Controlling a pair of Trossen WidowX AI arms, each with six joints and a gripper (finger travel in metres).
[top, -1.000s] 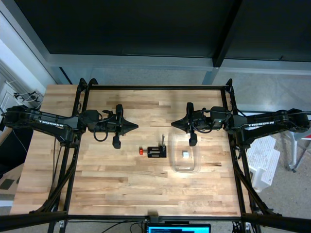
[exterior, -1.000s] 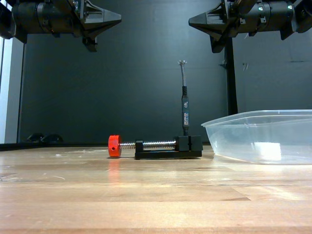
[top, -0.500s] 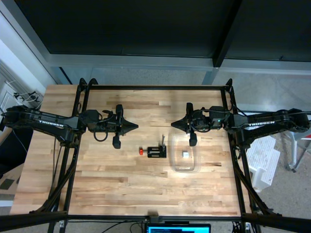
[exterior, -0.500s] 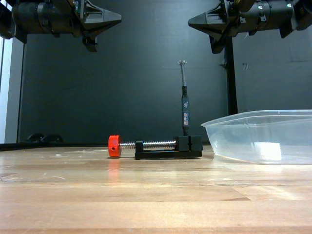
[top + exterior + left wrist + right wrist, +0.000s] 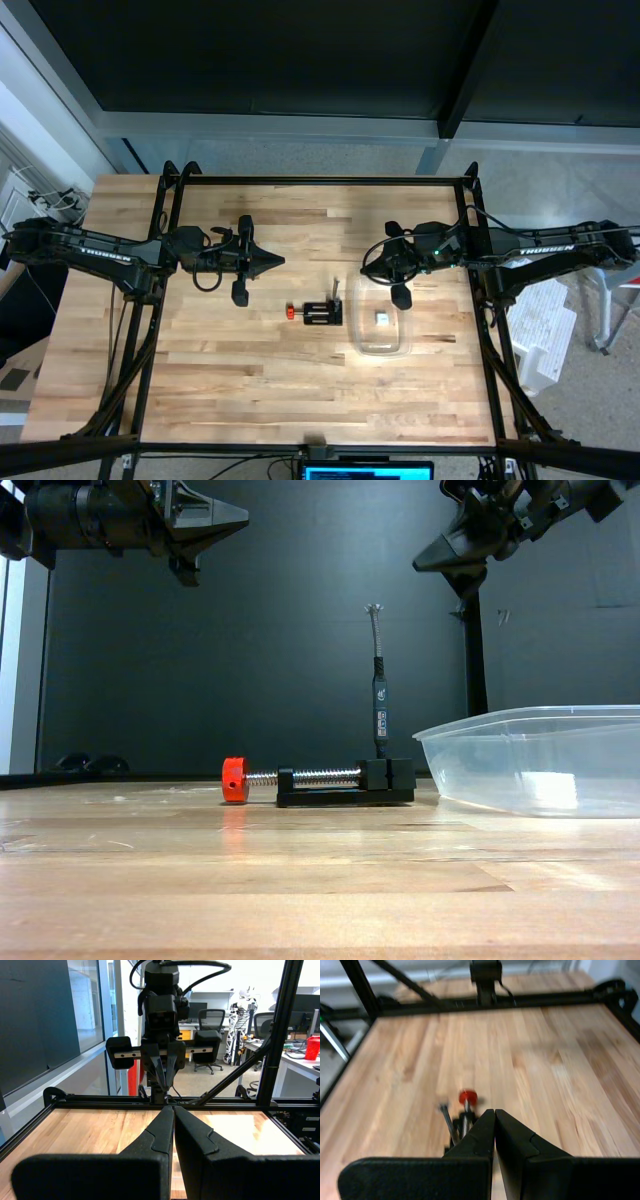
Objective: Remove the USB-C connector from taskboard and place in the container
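Clenched and tilted downward, the right hand (image 5: pixel 418 565) hovers high. The USB-C connector (image 5: pixel 380 708) stands upright in the taskboard (image 5: pixel 345 780), below and ahead of it. Best to open, descend squarely, pinch the plug and pull straight up. The left hand (image 5: pixel 245 518), also clenched, hangs well apart.

White lettering, seemingly "TROSSEN", runs along the left arm (image 5: pixel 95 253) and right arm (image 5: pixel 548 248).

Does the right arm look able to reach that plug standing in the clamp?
Probably yes: the right gripper, shut, hangs high, tilted toward the USB-C connector in the taskboard, nothing between. It would need opening. The left gripper, shut, hangs high opposite.
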